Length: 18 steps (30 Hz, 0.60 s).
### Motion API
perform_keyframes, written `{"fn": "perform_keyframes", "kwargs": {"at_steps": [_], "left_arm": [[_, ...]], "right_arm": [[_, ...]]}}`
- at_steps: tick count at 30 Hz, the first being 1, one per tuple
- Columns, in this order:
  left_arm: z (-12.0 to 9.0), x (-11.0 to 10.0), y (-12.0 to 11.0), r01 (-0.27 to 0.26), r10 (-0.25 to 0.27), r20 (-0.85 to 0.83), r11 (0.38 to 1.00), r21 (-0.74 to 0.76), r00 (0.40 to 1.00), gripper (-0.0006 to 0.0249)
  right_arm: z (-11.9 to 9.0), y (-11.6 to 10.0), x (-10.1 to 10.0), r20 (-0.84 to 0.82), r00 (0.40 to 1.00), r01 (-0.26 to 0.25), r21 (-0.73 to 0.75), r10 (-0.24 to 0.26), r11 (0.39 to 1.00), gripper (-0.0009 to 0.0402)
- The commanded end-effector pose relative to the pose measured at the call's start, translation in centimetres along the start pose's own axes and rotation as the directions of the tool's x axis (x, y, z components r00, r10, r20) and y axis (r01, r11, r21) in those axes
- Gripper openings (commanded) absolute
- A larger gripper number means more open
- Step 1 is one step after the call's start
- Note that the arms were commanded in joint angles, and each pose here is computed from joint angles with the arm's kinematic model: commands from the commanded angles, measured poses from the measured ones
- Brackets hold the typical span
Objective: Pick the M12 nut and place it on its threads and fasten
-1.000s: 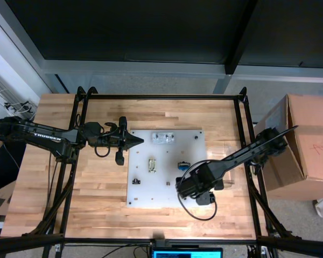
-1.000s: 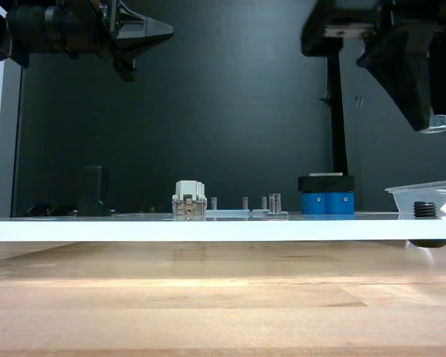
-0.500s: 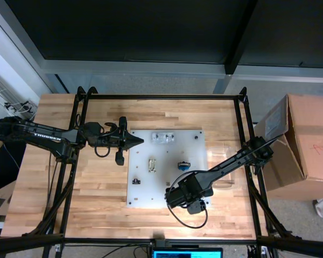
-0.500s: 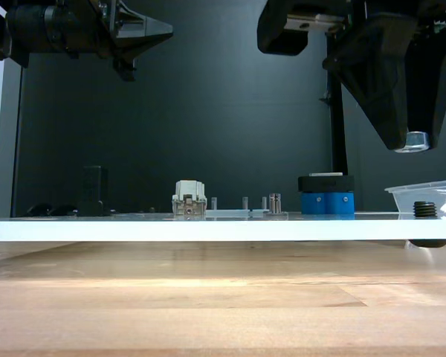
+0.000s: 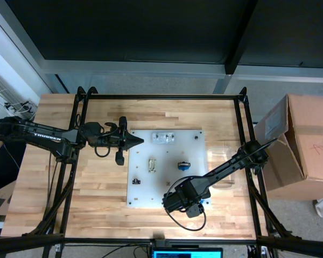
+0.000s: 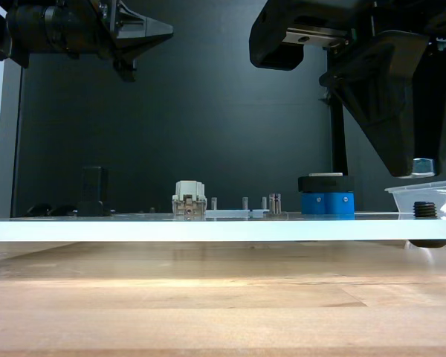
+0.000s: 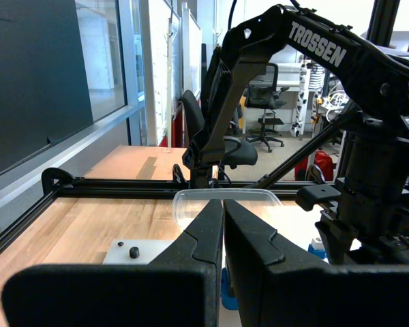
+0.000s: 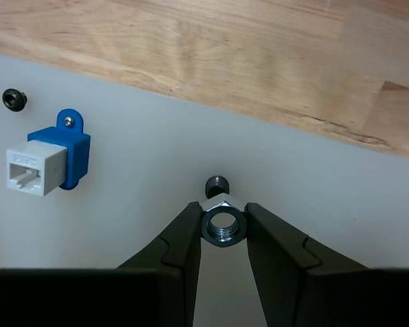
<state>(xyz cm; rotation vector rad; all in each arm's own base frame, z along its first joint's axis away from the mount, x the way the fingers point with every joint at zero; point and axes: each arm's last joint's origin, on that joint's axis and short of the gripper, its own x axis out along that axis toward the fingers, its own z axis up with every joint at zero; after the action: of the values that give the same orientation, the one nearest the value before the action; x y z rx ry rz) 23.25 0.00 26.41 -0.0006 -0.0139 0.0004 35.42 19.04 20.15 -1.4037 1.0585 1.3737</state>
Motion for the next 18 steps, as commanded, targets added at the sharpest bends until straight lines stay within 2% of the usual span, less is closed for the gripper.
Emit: {"fn": "perform_keyframes", "kwargs": {"at_steps": [1, 18], "left_arm": [[0.0, 0.0, 0.0, 0.000, 0.000, 0.000, 1.000, 0.000, 1.000, 0.0000], [0.0, 0.0, 0.0, 0.000, 0.000, 0.000, 1.000, 0.000, 1.000, 0.0000]], "right_arm": [[0.1, 0.0, 0.2, -0.001, 1.000, -0.002, -0.001, 0.002, 1.000, 0.0009], [0.5, -0.1, 1.2, -0.001, 1.000, -0.010, -0.010, 0.010, 1.000, 0.0009]]}}
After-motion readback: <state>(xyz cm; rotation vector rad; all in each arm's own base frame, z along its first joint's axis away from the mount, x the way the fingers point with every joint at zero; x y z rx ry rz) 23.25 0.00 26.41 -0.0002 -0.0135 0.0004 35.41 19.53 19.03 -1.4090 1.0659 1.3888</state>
